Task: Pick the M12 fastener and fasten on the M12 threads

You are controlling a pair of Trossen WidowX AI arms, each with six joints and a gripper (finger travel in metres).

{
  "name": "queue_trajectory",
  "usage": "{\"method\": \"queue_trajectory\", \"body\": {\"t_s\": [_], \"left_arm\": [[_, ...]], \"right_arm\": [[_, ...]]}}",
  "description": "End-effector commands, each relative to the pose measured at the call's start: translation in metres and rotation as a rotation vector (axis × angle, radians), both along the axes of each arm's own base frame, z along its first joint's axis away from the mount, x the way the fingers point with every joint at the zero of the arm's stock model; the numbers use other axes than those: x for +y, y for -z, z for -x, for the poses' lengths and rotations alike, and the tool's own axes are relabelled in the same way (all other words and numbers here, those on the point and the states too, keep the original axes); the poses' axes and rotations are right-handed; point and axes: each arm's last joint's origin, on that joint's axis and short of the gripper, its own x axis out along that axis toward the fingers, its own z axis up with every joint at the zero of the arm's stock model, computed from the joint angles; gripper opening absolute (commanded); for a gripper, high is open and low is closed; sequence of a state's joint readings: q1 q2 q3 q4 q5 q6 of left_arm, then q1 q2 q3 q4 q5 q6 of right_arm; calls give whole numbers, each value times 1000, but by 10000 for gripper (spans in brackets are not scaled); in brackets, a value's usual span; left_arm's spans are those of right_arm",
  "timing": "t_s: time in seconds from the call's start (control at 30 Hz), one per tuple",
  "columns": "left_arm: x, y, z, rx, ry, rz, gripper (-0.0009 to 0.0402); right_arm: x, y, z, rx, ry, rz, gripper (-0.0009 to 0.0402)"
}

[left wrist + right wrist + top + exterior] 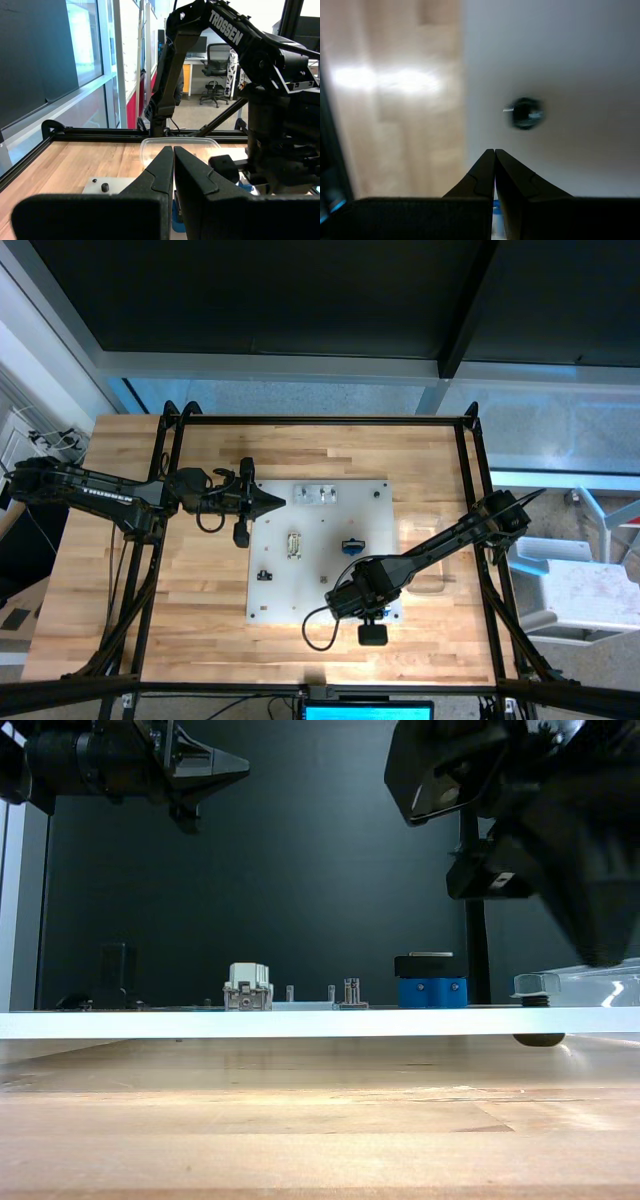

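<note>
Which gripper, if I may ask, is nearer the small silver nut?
Right: the right gripper hangs just above the silver nut on its stud; the left gripper is over the board's left edge.

Your two arms are matte black, with white TROSSEN lettering (227, 27) on the links and a black cable (306, 630) looped under the right one. The left gripper (173, 148), over the board's (300, 580) left side, and the right gripper (494, 151), over its near right edge, taper to wedge-shaped fingers that seem unmarked.
</note>
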State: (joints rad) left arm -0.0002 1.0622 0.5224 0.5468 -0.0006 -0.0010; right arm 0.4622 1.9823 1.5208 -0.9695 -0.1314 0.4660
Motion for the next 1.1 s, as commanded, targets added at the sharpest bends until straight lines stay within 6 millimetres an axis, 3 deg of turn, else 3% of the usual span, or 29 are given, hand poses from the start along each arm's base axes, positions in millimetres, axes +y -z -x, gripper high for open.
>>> {"method": "queue_trajectory", "body": {"t_s": [0.03,0.37,0.67,0.8,0.97,1.1], "left_arm": [[0,0,0,-1,0,0,0],[0,0,0,-1,0,0,0],[0,0,0,-1,0,0,0],[0,0,0,-1,0,0,0],[0,0,0,-1,0,0,0],[0,0,0,-1,0,0,0]], "right_arm": [[-2,-1,-1,-27,34,55,0],[-5,2,-2,-71,103,178,0],[-3,5,-6,-99,105,157,0],[-2,5,-5,-78,91,118,0],[4,4,1,58,-39,-133,0],[3,2,4,82,-35,-122,0]]}}
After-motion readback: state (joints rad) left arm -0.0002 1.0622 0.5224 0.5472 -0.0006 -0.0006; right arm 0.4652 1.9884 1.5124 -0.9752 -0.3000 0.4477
